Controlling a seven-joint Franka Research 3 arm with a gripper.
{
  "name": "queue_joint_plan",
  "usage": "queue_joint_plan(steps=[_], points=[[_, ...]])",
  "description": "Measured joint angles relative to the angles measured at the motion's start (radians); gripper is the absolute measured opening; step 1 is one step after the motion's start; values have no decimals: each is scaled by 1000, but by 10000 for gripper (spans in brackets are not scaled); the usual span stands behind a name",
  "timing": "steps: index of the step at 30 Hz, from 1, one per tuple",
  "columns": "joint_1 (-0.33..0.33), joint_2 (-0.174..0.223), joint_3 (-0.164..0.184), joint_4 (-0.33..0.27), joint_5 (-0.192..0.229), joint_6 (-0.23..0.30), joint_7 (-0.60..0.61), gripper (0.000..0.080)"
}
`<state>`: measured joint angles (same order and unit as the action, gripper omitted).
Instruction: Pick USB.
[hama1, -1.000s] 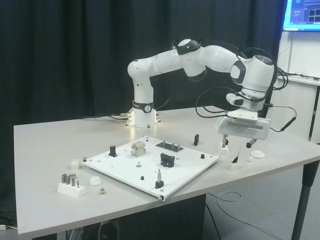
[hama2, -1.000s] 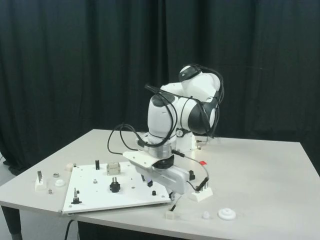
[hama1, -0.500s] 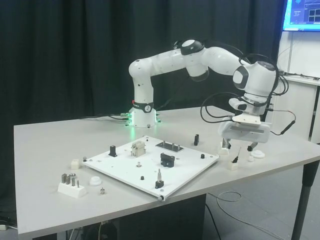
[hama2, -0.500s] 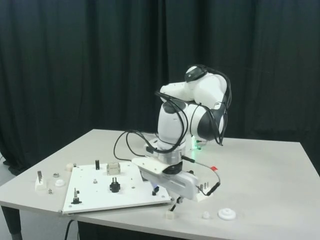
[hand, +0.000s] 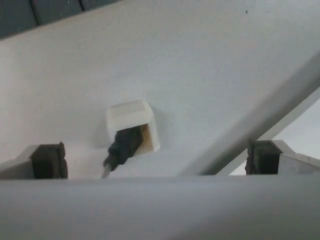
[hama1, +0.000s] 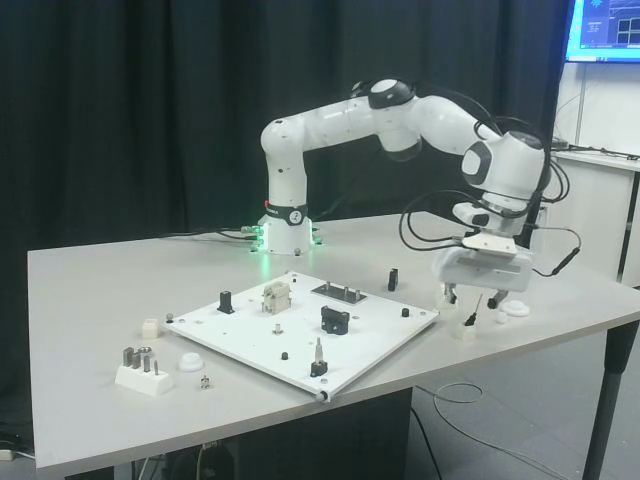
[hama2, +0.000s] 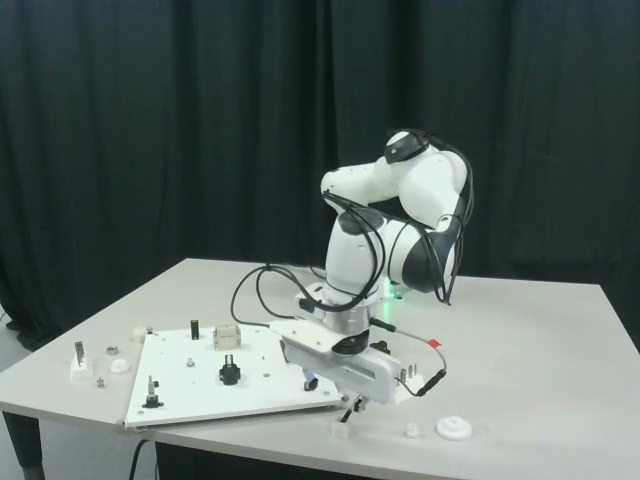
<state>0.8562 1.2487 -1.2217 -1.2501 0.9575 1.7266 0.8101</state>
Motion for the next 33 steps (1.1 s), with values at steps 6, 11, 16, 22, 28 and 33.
queue_joint_plan(steps=[6,11,16,22,28,33], points=[[37,0,-14,-65,15,48,-60,800],[61,0,-18,-113,42,93,-104,800],[79,1,-18,-150,68,131,-148,800],[93,7,-18,-180,96,158,-204,800],[104,13,-18,-196,113,170,-233,800],[110,17,-18,-201,116,170,-241,800]])
